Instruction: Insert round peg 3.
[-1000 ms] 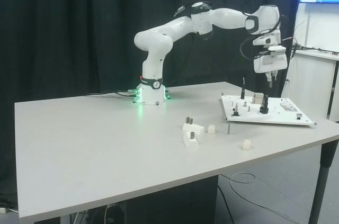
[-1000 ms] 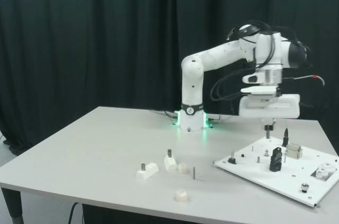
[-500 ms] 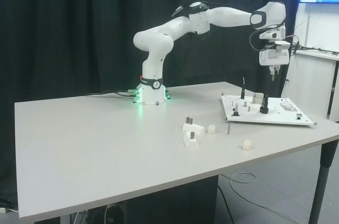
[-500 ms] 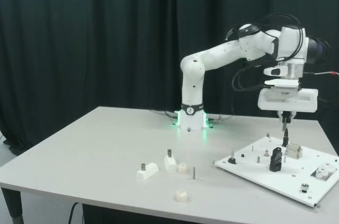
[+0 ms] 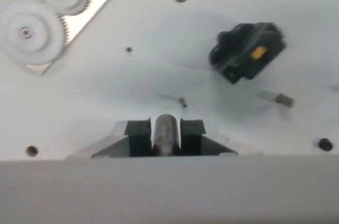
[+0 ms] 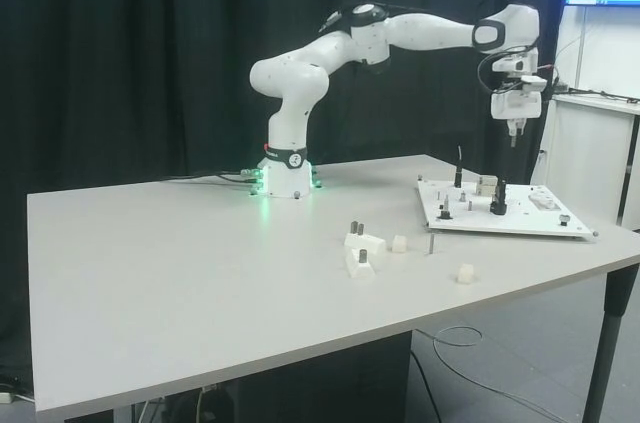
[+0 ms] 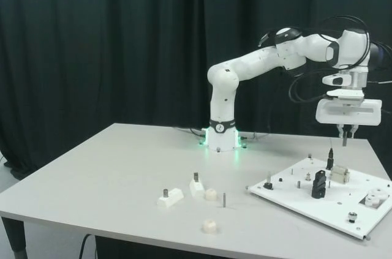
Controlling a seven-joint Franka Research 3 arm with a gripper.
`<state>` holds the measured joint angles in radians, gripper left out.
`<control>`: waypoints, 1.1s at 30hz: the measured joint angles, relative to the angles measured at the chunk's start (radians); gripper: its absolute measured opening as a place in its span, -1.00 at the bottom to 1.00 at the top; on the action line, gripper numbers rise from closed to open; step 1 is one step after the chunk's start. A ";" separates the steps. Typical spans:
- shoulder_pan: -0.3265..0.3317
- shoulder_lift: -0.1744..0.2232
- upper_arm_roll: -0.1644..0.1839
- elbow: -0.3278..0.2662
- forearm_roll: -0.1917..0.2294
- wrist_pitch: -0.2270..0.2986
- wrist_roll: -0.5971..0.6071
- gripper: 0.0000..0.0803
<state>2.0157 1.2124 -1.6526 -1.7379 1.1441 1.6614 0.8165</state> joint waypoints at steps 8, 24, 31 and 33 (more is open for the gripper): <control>0.013 0.026 0.030 0.048 0.001 0.034 0.050 -0.72; 0.014 0.041 0.126 0.076 0.001 0.110 0.139 -0.72; 0.024 0.041 0.157 0.076 0.003 0.129 0.167 -0.72; 0.027 0.041 0.165 0.076 0.003 0.139 0.182 -0.72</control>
<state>2.0430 1.2530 -1.4873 -1.6617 1.1467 1.8001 0.9980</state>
